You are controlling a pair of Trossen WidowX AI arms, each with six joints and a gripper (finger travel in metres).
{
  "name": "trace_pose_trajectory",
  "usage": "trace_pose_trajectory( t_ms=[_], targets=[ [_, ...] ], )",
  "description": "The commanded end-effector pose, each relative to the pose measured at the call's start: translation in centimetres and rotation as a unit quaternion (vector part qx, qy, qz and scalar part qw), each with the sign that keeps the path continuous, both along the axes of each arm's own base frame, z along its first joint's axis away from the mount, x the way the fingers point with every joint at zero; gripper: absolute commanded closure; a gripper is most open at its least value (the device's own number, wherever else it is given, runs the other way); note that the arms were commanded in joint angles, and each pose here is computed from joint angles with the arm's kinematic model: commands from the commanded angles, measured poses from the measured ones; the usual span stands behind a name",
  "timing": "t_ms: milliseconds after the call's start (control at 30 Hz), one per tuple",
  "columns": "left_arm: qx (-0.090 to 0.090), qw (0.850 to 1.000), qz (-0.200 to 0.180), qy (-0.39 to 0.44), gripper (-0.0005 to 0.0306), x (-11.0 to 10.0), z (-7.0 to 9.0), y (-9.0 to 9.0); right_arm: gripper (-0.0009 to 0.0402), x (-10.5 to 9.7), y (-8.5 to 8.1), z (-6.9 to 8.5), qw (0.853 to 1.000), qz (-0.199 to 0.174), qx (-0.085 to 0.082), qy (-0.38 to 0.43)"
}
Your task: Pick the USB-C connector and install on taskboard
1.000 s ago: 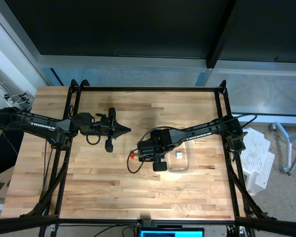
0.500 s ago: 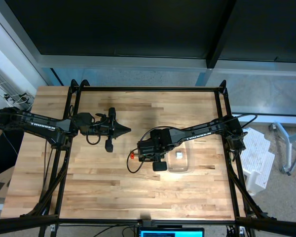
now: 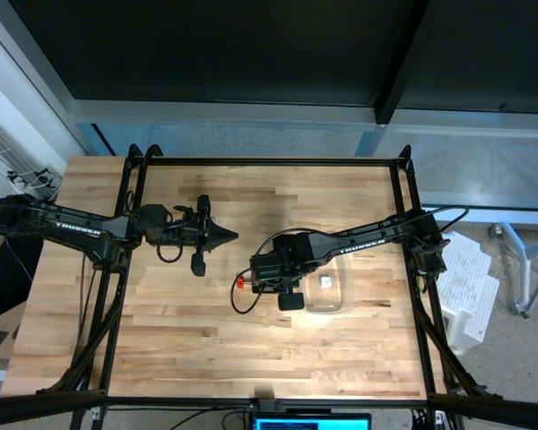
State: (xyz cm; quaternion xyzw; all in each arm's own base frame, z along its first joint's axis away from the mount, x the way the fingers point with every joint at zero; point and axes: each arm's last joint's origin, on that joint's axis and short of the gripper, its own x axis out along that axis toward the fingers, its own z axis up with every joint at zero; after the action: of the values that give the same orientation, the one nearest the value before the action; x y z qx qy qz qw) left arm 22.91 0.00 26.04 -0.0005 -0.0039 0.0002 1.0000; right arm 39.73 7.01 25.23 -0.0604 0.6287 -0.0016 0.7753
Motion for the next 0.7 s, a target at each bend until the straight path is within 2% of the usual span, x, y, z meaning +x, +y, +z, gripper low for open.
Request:
trace_pose_trajectory(
  t_ms=[33,700],
  targets=[
    [0.0,1.0,0.0,0.0,0.03,0.01,0.01,0.01,0.0393,-0.01,-0.02,0.03,1.0,0.0,-0.004,-0.001],
    [0.0,1.0,0.0,0.0,0.03,0.01,0.01,0.0,0.0393,-0.04,-0.03,-0.19,1.0,-0.001,-0.004,0.002]
  ],
)
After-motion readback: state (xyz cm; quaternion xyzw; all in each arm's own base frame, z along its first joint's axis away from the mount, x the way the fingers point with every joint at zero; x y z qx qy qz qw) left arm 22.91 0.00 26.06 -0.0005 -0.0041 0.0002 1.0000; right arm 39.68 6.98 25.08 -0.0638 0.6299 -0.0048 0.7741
